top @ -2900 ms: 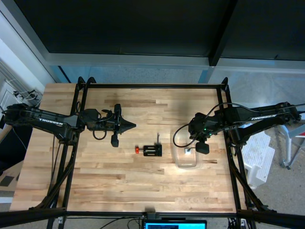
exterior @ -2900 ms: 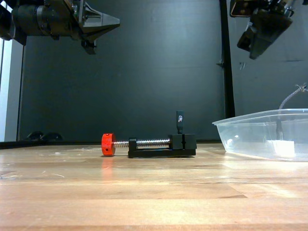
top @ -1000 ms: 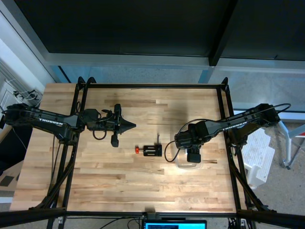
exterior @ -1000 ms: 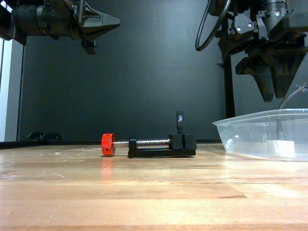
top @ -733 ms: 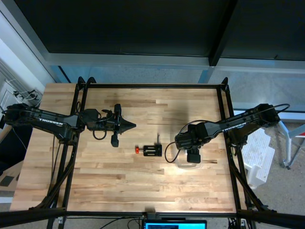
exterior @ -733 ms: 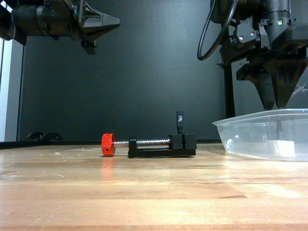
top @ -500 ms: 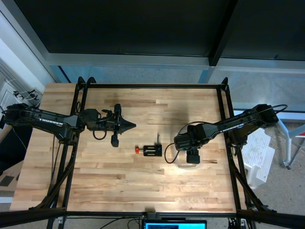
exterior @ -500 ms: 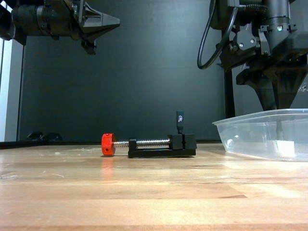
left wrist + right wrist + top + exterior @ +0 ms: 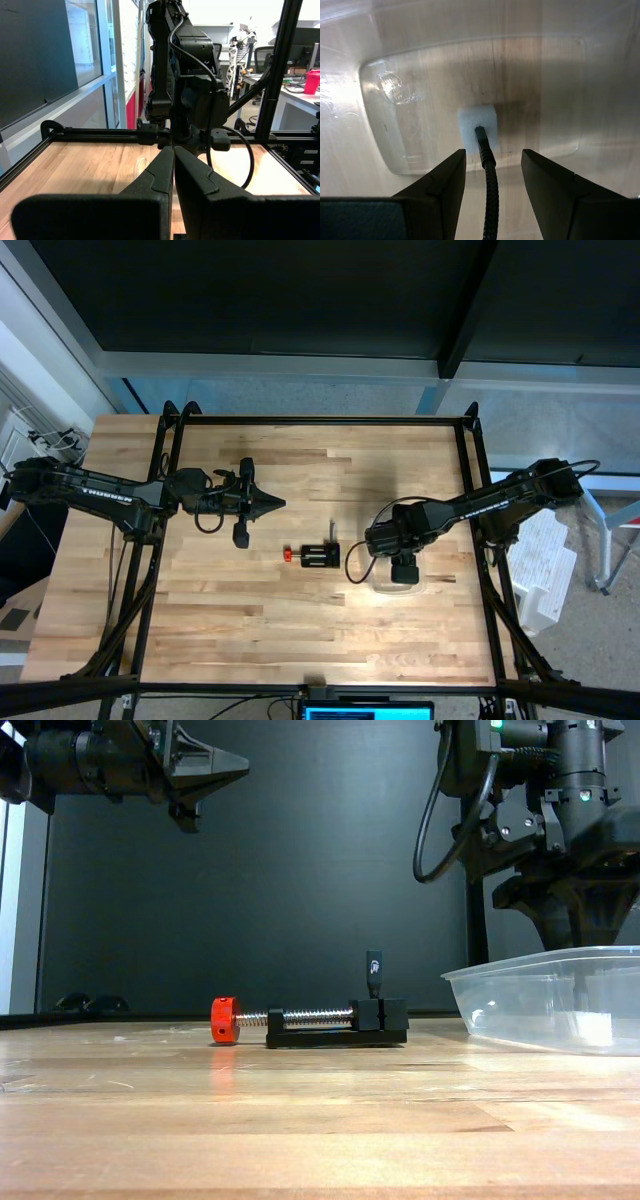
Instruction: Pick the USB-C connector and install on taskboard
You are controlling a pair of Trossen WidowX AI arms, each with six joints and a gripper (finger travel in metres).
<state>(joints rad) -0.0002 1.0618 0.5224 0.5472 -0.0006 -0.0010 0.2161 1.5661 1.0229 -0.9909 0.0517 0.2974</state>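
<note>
Zero steps done, we reckon: right pincer [image 9: 491, 155] wide open, empty, straddling connector [image 9: 481, 142] standing in foam block [image 9: 470, 120] inside tray [image 9: 500, 995]. Grasp, carry, insertion pending. Beside tray: taskboard [image 9: 318, 556]. Well apart from tray, left pincer [image 9: 277, 503] closed, empty.

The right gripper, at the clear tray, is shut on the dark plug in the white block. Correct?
No: the right wrist view shows the right gripper open, astride the slim dark USB-C connector in the white foam block. The left gripper hangs shut, high at left.
</note>
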